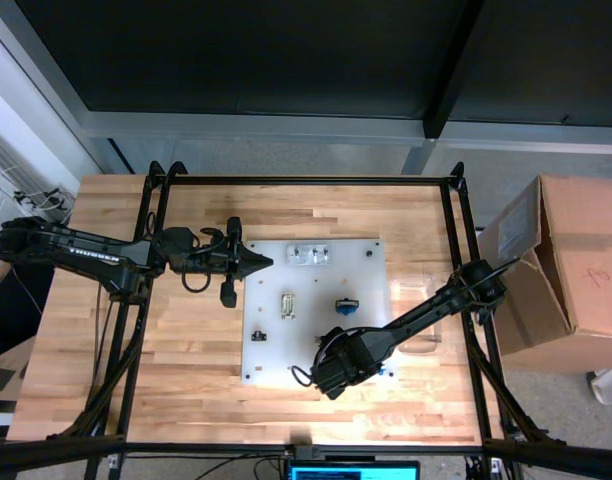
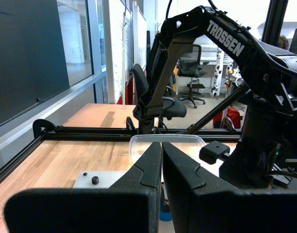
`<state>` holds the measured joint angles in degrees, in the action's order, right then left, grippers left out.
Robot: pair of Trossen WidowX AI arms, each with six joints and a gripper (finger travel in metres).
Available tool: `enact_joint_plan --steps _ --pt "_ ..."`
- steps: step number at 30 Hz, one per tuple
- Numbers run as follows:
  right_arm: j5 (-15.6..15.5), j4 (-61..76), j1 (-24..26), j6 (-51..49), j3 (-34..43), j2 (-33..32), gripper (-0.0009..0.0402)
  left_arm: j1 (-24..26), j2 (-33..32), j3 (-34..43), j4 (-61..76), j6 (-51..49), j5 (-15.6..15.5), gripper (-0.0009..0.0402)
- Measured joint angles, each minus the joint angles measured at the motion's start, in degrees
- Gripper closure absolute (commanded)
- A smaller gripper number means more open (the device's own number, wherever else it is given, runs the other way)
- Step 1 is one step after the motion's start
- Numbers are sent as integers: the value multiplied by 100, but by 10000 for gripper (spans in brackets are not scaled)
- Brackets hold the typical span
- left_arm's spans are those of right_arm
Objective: Pick the M12 nut and place it on its threads and fasten
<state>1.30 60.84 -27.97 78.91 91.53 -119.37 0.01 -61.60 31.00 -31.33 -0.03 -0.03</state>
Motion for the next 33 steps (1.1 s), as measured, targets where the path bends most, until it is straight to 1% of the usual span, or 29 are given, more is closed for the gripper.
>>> enact_joint_plan --steps 8,11,14,25,29,33 --pt "4 0 0 26 -4 0 388 0 0 0 0 2 0 393" --pt "4 2 0 24 -4 0 375 0 0 0 0 0 0 393" --pt "7 2 0 22 -4 0 349 0 0 2 0 2 0 393" --pt "50 24 7 2 -2 -22 233 0 0 2 -2 2 0 393" --pt "59 70 4 -13 -4 -13 204 0 0 0 -4 0 0 393" --pt "50 85 4 -24 -2 7 186 0 0 2 -4 0 0 393"
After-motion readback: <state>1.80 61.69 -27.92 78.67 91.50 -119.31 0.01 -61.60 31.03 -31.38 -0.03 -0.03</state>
